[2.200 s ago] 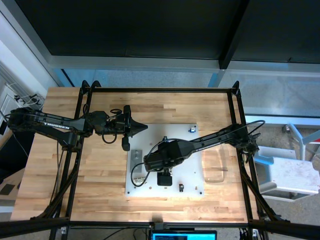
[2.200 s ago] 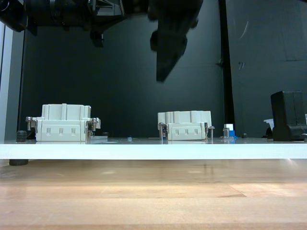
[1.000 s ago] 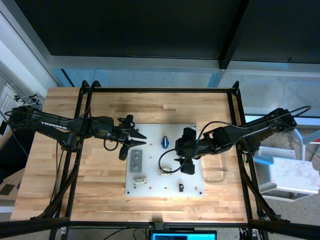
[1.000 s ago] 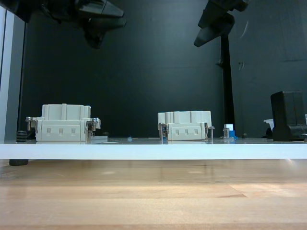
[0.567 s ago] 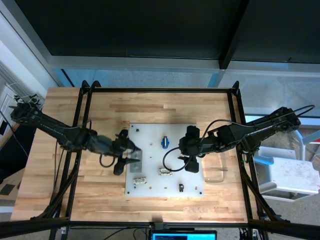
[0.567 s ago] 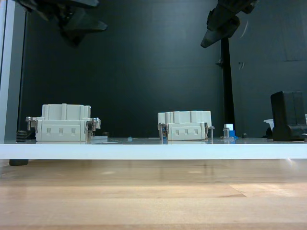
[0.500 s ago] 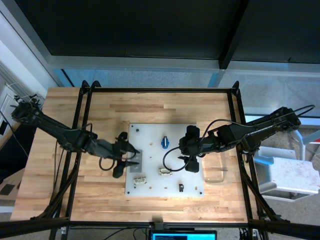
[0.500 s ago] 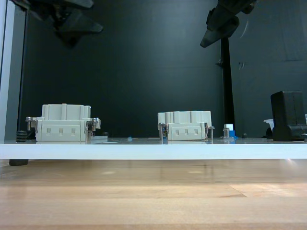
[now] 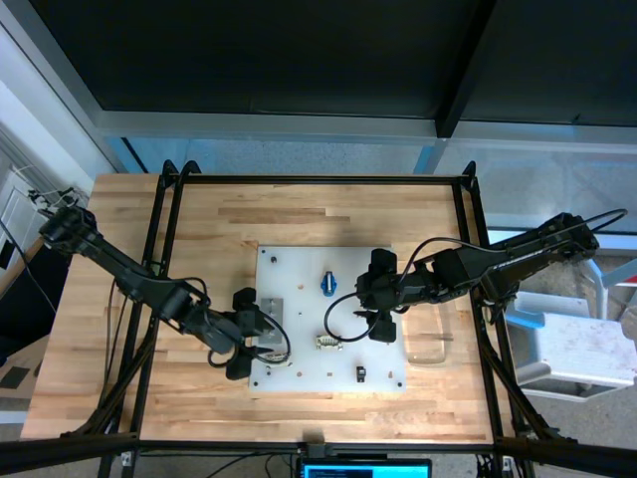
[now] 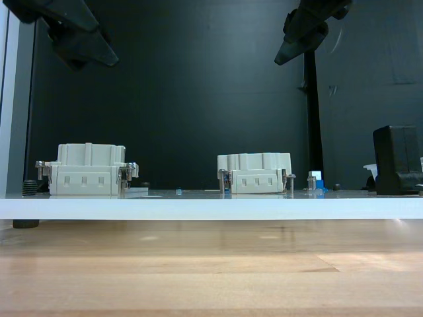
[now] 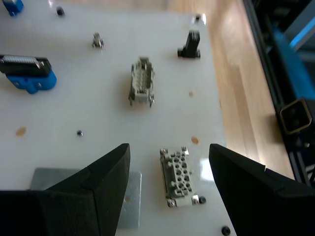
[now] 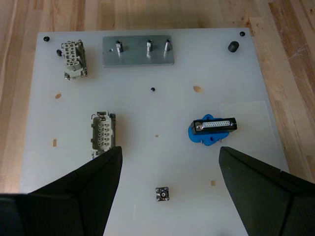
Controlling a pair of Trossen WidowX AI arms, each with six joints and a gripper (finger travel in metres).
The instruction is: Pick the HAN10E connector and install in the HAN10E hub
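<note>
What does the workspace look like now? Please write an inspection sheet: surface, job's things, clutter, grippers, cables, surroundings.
surface: white board lying on wooden table.
job's things: HAN10E connector and HAN10E hub stand apart on the board, not mated.
clutter: blue plug, grey metal block, small black component.
grippers: left gripper open, above the connector; right gripper open, high over the board.
cables: black cable loops on the arms.
surroundings: black frame, screen.

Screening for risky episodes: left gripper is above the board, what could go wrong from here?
The left gripper hovers open over the HAN10E connector; the grey metal block beside it could catch a finger. The right gripper, also open, hangs near the HAN10E hub and could crowd the insertion.
</note>
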